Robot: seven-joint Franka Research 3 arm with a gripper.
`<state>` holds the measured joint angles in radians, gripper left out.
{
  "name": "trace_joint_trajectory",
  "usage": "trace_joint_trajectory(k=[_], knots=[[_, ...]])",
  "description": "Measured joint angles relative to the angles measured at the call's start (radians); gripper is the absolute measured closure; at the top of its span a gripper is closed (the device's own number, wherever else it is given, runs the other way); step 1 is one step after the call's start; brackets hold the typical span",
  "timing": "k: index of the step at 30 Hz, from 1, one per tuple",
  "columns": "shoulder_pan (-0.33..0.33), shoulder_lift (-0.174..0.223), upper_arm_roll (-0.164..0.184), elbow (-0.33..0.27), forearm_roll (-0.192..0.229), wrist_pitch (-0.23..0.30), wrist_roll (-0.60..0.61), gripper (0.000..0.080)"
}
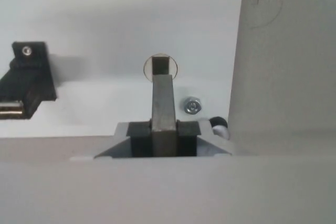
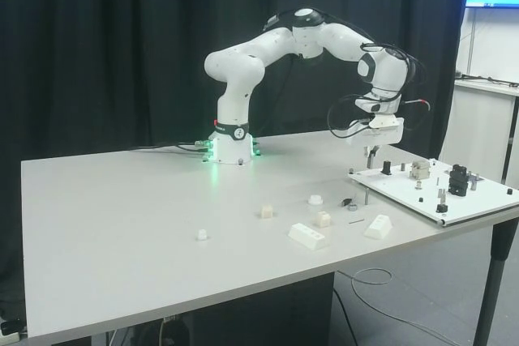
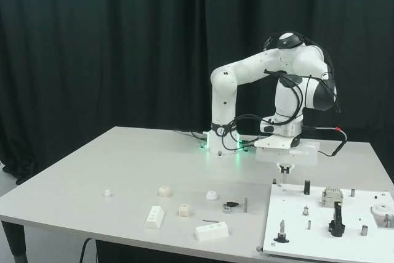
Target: Place square peg 4.
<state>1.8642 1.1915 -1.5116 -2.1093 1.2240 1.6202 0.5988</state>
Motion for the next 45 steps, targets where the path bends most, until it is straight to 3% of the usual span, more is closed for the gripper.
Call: trace_joint_trajectory(k=[17,26,34,45], knots=[[-0.005,0.001,0.000,-0.003,-0.023,0.024,0.000,0.0710],[-0.022,0.001,-0.002,-0.009,-0.060,0.062,-0.005,0.0710],[-0.063,0.002,-0.001,-0.018,-0.087,0.096,-0.046,0.0710],[-0.143,0.002,0.014,-0.035,-0.083,0.120,-0.155,0.0710]])
